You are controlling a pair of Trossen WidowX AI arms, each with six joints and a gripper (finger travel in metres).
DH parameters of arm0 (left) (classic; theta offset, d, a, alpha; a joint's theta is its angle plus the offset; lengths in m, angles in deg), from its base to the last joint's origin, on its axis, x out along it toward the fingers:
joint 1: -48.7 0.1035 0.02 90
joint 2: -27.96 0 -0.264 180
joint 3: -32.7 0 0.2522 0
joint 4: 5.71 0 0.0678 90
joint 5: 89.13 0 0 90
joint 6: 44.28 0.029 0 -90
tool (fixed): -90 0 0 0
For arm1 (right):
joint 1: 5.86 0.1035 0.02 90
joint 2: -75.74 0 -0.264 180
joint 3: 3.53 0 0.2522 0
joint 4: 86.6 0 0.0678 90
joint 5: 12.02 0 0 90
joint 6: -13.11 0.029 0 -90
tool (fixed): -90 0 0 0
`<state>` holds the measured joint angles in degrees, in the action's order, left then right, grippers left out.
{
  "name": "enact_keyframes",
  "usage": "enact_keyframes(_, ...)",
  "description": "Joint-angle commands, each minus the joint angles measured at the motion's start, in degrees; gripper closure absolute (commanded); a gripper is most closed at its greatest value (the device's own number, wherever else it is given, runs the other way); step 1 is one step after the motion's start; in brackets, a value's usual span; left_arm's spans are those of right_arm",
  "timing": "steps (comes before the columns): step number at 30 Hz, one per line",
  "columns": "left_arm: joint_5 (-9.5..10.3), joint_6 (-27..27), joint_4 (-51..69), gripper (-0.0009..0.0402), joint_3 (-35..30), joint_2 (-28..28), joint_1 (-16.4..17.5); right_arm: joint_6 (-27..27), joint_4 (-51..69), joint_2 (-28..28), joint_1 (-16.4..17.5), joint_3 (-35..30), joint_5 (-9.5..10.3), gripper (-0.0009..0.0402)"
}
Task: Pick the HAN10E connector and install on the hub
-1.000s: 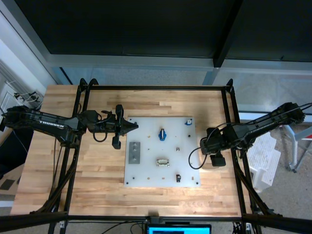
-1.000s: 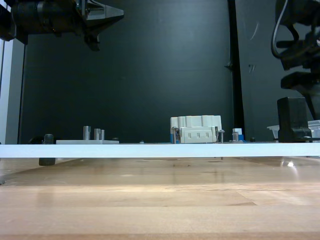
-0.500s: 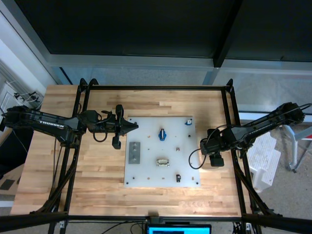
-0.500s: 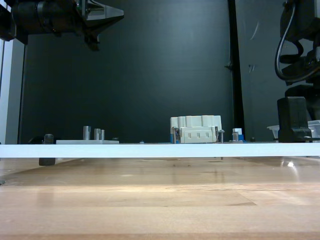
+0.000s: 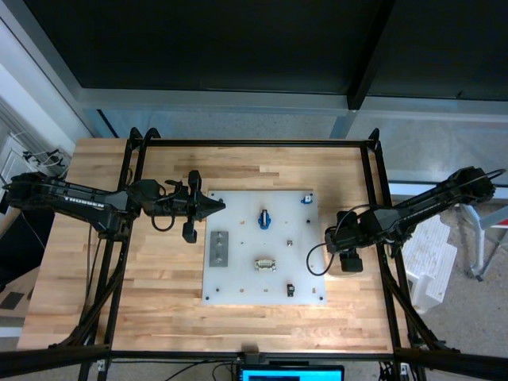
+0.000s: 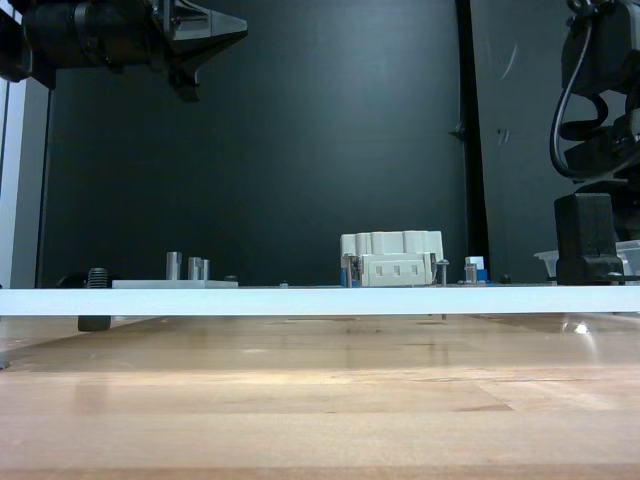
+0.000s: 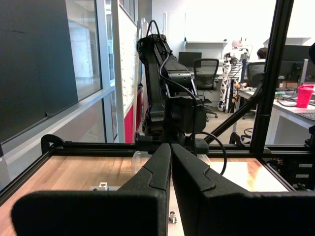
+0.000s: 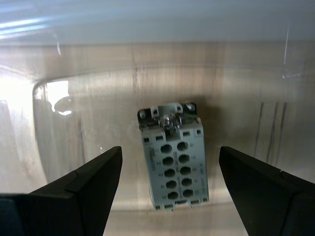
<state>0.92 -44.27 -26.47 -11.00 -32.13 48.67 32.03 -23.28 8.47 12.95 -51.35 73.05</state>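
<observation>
The HAN10E connector (image 8: 172, 160), a pale grey block with two rows of dark holes, lies in a clear plastic tray (image 8: 147, 59). My right gripper (image 8: 170, 162) hangs above it, open, with one finger on each side and neither touching. In the high view the right gripper (image 5: 347, 255) is just off the right edge of the white board (image 5: 238, 290). The hub (image 5: 265, 265), a beige socket frame (image 6: 392, 258), sits on the board's near half. My left gripper (image 5: 214, 205) is shut with nothing in it, raised at the board's far left corner (image 7: 171, 145).
A grey metal block (image 5: 218, 247) with two holes sits on the board left of the hub. A blue fitting (image 5: 265, 218) stands behind the hub. A small black part (image 5: 290, 290) sits near the board's front edge. A black frame (image 5: 254, 144) rings the table.
The right arm's wrist has shifted slightly left toward the board while staying over the tray. The left arm has not moved.
</observation>
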Motion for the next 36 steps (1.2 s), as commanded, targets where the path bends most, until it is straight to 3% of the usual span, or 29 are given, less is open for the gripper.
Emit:
enact_keyframes(1, -0.02, 0.0, 0.0, 0.0393, 0.0, 0.0, 0.0, 0.4, -0.2, 0.0, 0.1, 0.5, -0.02, 0.0117)
enact_keyframes(7, -0.02, 0.0, 0.0, 0.0393, 0.0, 0.0, 0.0, 0.8, -0.9, 0.0, 0.1, 1.3, 0.00, 0.0128)
enact_keyframes(13, -0.02, 0.0, 0.0, 0.0393, 0.0, 0.0, 0.0, 1.2, -0.9, 0.0, 0.1, 1.4, -0.02, 0.0166)
enact_keyframes(28, -0.02, 0.0, 0.0, 0.0393, 0.0, 0.0, 0.0, 1.2, -0.8, 0.0, 0.1, 1.4, 0.00, 0.0337)
enact_keyframes(36, -0.02, 0.0, 0.0, 0.0393, 0.0, 0.0, 0.0, 1.4, 1.7, 1.2, 0.1, -0.9, 0.00, 0.0395)
